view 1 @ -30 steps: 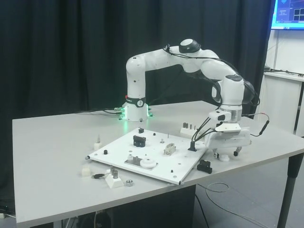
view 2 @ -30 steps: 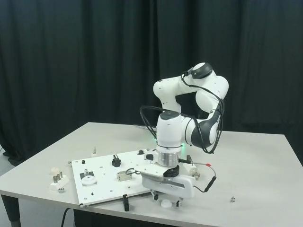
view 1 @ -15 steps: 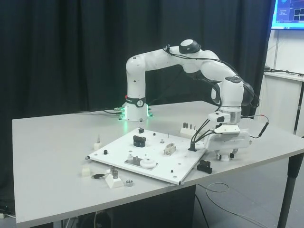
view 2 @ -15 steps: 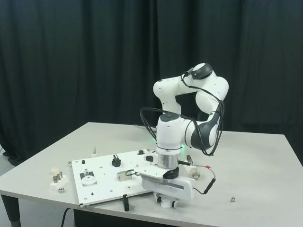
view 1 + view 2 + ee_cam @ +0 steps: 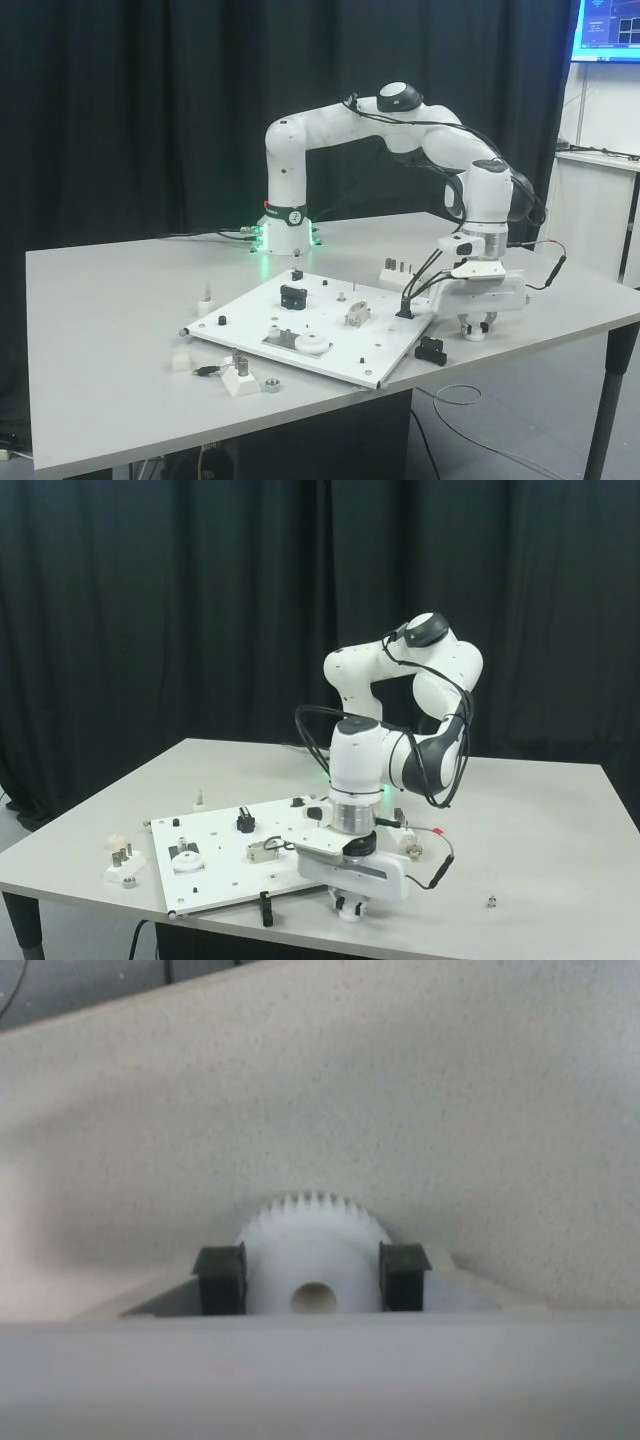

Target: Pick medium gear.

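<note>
Because the medium gear is lying out near the tabletop's (image 5: 120,330) front edge, off the corner of the white board (image 5: 330,345), the arm (image 5: 400,130) is folding far forward and pointing its wrist straight down to reach it. In both room views the gripper (image 5: 473,327) is sitting low over that spot, just beside the board's corner, with a small black part (image 5: 431,349) lying near it on the tabletop.

The board is carrying another white gear (image 5: 313,344) and several small fixtures, all well apart from the grasp, so they are posing no obstacle. Room to the outer side is tighter, I judge: the tabletop edge is running close by, so a straight vertical lift looks safest.

In the wrist view the medium gear (image 5: 313,1260) is resting flat on the tabletop, bore facing up, and the jaws are standing one on either side of it, the black pads (image 5: 220,1278) touching or almost touching its toothed rim. They look to be clamping on it, square across its middle.
</note>
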You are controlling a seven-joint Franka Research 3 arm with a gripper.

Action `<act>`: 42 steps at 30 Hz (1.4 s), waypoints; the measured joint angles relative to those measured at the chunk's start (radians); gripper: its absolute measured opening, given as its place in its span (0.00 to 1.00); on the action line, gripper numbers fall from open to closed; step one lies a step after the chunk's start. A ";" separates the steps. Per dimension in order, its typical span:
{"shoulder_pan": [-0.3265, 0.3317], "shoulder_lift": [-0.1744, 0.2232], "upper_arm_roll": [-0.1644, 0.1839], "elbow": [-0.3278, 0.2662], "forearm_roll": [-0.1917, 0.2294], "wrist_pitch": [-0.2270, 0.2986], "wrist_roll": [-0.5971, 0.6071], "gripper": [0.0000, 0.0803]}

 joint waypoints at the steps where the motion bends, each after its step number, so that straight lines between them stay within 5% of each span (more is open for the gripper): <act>1: 0.000 0.000 0.000 0.000 0.000 0.001 0.000 0.35; 20: 0.004 -0.007 -0.030 0.002 0.000 0.000 -0.009 0.35; 42: 0.007 -0.009 -0.092 0.015 0.000 -0.058 -0.014 0.35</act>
